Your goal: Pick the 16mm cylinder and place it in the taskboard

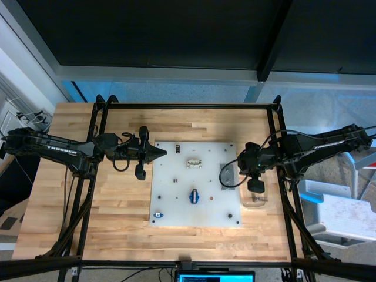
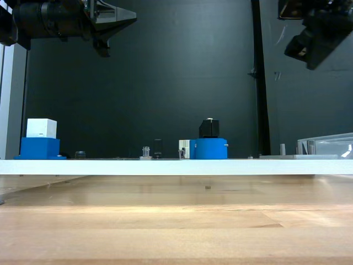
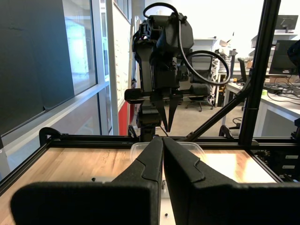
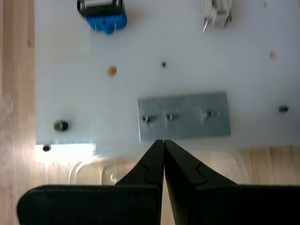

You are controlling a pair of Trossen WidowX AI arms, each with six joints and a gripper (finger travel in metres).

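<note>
**1. Right gripper**. The fingers are pressed together with nothing between them. It points straight down and hangs high over the right edge of the taskboard, with its tips above the seam between the grey block and the clear tray.

**2. 16mm cylinder**. This is taken to be the small grey peg standing upright at the grey block, just beside the tray and well below the gripper.
- The right wrist view shows 3 small fittings in a row on that block.
- Which of the 3 is the peg cannot be told, nor whether it is seated in a hole.

**3. Handling (judged).**
- The peg is a metal part: rigid, not fragile, and light for the arm.
- Its surface is smooth and round, so it is likely to slip or roll if pinched off-centre.
- It is far smaller than the fingers, so there is little margin for error.

**4. Hold (judged).**
- The fingers need to part first.
- They should then close across the round side, on the upper half, with the peg centred between the tips.
- The axis should stay upright so the lower end remains free for insertion.

**5. Taskboard.** A white plate lying flat on the wooden table. It carries the grey block near its right edge and a blue connector near the middle.

**6. Left gripper**. The fingers are together and empty. It is held level and high near the board's left edge, well apart from the peg, and appears parked.
</note>
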